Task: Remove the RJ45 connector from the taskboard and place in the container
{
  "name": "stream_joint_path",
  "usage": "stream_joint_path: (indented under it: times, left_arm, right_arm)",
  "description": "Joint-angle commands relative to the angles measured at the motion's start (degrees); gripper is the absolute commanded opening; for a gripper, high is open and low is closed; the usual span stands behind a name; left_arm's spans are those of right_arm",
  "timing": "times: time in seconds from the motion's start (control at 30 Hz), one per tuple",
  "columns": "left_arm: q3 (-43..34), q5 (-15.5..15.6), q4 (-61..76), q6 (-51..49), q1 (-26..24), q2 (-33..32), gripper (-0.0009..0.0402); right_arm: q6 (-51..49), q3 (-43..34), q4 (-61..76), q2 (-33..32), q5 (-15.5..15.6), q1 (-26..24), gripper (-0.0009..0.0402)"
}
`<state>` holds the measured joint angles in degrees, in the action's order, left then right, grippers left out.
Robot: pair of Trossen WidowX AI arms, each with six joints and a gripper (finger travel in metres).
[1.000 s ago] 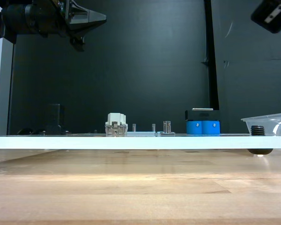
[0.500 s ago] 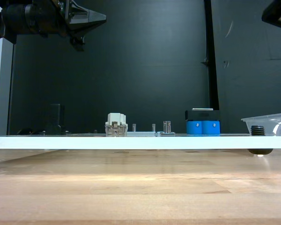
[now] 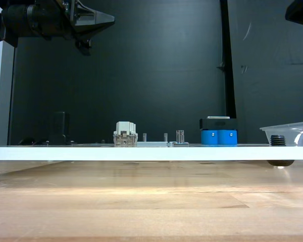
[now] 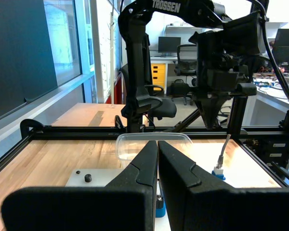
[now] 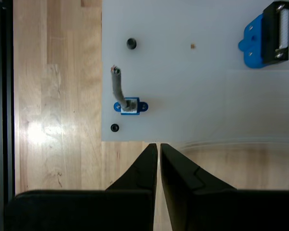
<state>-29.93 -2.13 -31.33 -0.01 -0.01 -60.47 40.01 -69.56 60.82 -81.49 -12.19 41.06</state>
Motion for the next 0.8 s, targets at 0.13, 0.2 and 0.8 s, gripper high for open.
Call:
stream_joint_path:
  times: [0.13,0.2,0.8]
  left_arm:
    - [0.0,0.0,0.0,0.0,0.0,0.0,0.0000]
    - [0.0,0.0,0.0,0.0,0.0,0.0,0.0000]
    - [0.0,0.0,0.0,0.0,0.0,0.0,0.0000]
  right_arm:
    - [1.7,0.0,-0.6,-2.0,0.0,0.6,0.0098]
    - [2.1,0.0,-1.0,-2.6,0.0,0.6,0.0127]
    - [4.1,0.0,-1.9,-5.2,0.1,0.8,0.0228]
